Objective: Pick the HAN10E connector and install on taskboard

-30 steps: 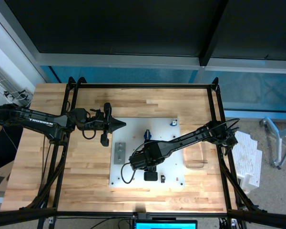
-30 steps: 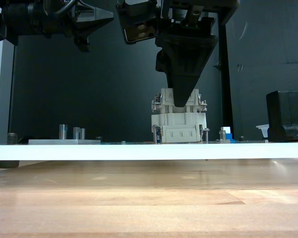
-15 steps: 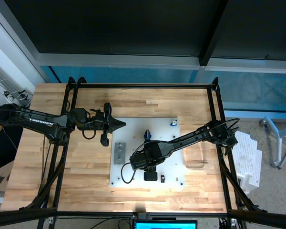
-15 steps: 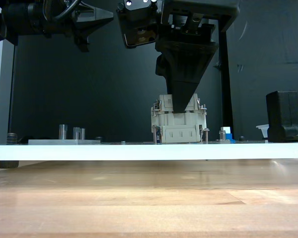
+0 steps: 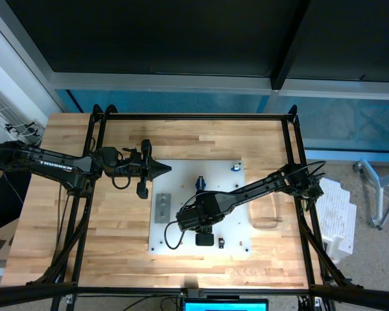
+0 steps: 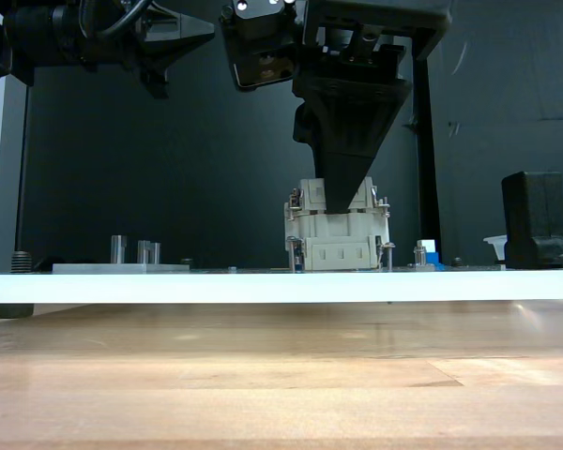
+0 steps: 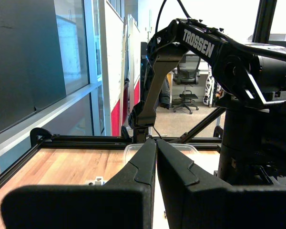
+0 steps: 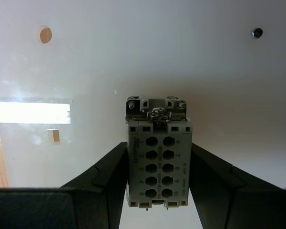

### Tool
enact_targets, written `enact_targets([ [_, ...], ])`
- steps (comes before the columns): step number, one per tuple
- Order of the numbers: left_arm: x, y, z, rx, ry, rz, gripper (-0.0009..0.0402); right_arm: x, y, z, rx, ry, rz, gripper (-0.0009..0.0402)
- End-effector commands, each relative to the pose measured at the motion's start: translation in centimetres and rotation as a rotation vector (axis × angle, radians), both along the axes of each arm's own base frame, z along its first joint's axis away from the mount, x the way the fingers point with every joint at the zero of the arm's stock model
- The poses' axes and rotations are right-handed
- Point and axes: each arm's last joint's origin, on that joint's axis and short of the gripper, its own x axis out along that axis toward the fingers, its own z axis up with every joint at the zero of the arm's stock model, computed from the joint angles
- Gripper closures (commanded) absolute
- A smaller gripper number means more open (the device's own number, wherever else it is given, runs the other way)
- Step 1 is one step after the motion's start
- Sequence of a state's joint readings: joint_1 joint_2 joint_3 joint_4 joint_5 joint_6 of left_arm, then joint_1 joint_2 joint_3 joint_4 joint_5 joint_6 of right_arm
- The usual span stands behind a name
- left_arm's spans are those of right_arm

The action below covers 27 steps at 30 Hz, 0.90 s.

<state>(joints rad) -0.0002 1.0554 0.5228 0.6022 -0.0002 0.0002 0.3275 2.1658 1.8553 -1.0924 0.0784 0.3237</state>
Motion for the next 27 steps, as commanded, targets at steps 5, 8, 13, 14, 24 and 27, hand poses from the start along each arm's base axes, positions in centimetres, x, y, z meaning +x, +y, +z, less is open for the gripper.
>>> enact_targets([
  [5, 0.0, 0.0, 0.0, 0.0, 0.0, 0.0, 0.0392, 0.2, 0.1, 0.5, 0.007, -0.018, -0.006, 0.0202],
  [8, 0.0, 0.0, 0.0, 0.0, 0.0, 0.0, 0.0392, 0.2, 0.1, 0.5, 0.008, -0.02, -0.007, 0.0157],
  [13, 0.0, 0.0, 0.0, 0.0, 0.0, 0.0, 0.0392, 0.1, 0.1, 0.7, 0.005, -0.024, -0.008, 0.0091],
  [14, 0.0, 0.0, 0.0, 0.0, 0.0, 0.0, 0.0392, 0.1, 0.1, 0.7, 0.002, -0.025, -0.008, 0.0082],
  [24, 0.0, 0.0, 0.0, 0.0, 0.0, 0.0, 0.0392, -1.0, -0.4, 3.8, 0.015, -0.07, -0.005, 0.0051],
  [27, 0.0, 0.0, 0.0, 0.0, 0.0, 0.0, 0.0392, -1.4, -0.5, 4.6, 0.019, -0.078, -0.005, 0.0054],
])
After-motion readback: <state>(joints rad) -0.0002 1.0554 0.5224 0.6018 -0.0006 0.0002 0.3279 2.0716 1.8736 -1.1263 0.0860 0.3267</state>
